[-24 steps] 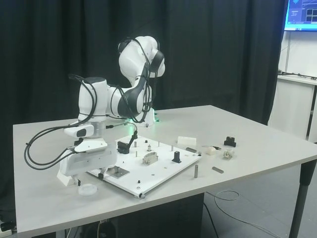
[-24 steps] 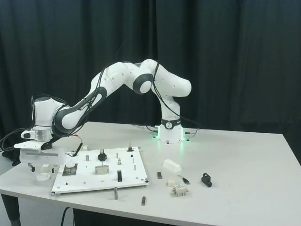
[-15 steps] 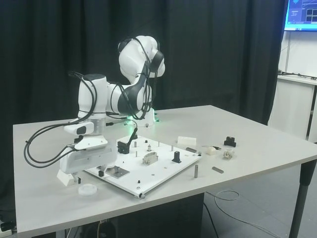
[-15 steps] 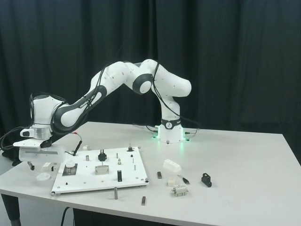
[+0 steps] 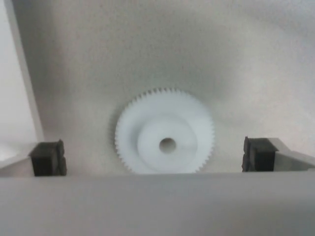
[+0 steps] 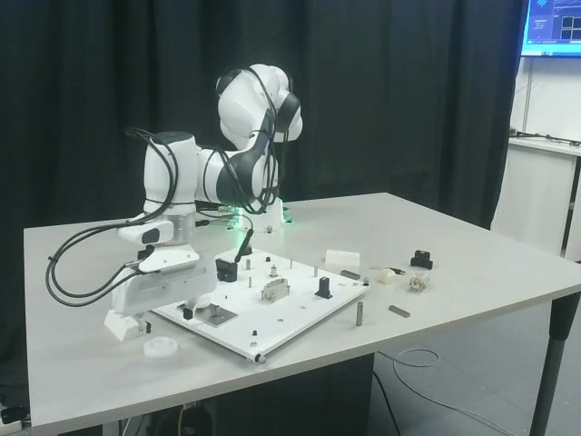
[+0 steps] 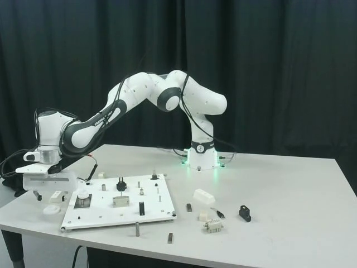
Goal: Remove medium gear.
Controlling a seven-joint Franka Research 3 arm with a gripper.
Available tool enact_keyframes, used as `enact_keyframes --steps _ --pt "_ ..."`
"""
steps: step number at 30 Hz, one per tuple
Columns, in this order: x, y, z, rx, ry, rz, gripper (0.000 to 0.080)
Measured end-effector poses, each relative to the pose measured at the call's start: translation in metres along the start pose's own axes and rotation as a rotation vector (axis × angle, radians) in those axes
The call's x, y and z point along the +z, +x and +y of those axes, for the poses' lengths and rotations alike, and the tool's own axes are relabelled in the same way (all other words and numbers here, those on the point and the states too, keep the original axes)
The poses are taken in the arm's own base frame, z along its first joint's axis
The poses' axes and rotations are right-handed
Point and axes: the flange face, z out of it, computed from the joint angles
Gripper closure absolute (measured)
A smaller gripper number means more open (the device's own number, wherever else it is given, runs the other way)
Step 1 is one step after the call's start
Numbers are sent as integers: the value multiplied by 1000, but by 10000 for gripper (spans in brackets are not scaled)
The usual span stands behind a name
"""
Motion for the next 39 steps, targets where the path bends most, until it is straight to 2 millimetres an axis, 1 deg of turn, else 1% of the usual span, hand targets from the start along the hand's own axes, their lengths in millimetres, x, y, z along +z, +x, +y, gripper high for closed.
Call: enact_keyframes --steps 8,19,28,39 --pt "-11 -2 -3 -6 23 -46 3" --pt "-25 -14 -2 -22 59 -144 3" --pt "-26 -24 -3 -46 88 -216 3" --pt "-25 -39 -8 -70 124 -254 3"
